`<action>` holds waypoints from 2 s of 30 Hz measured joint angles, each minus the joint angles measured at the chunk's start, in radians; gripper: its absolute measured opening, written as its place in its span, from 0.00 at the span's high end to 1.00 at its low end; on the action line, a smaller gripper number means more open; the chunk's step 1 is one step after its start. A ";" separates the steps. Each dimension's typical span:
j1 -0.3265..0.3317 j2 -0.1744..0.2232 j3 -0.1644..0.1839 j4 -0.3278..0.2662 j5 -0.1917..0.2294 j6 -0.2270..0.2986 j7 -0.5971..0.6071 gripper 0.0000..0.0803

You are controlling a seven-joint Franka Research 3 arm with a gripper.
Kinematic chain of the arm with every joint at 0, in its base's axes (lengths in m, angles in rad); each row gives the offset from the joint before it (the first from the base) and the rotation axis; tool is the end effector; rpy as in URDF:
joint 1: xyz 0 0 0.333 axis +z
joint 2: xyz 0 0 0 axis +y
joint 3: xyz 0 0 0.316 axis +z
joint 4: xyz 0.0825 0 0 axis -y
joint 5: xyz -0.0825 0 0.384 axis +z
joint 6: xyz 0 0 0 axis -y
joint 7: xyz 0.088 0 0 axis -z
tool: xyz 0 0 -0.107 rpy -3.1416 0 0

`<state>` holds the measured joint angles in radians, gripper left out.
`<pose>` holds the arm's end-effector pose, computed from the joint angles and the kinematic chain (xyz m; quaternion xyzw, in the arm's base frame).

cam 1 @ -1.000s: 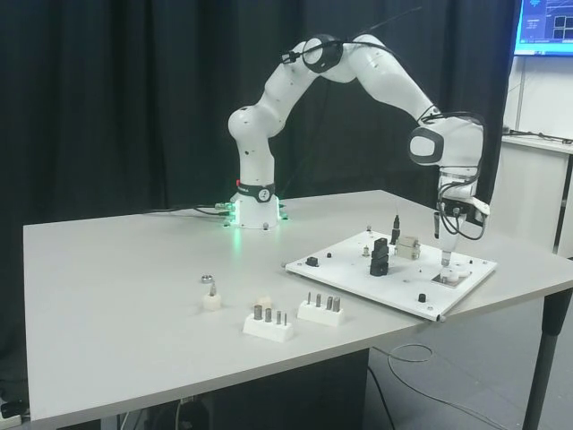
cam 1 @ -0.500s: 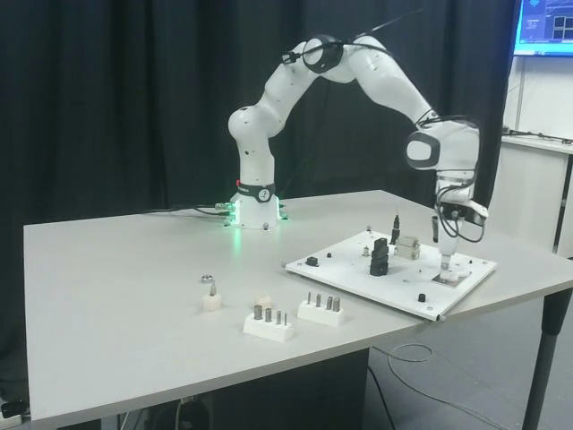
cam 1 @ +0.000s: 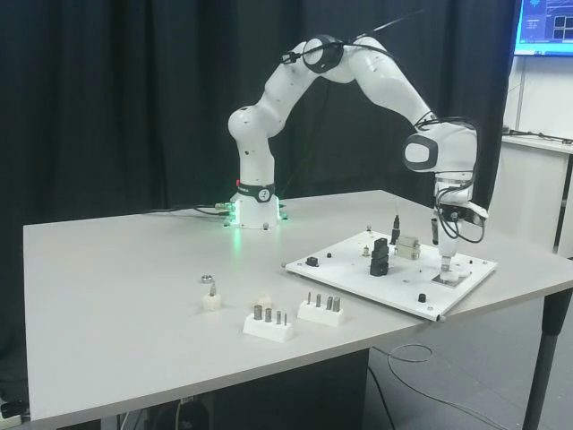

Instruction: Insert small gear.

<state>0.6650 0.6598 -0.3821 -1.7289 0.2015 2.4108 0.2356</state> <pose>0.6416 0.2152 0.2301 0.9982 -0.0083 0.0487 0.0328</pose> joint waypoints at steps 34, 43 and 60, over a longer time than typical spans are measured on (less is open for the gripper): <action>-0.029 0.005 -0.001 0.037 -0.048 -0.048 -0.527 0.00; -0.037 0.020 0.001 0.042 -0.058 -0.030 -0.603 0.00; -0.061 0.040 0.012 0.055 -0.059 -0.021 -0.675 0.12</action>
<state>0.6038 0.6999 -0.3699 -1.6744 0.1428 2.3901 -0.4398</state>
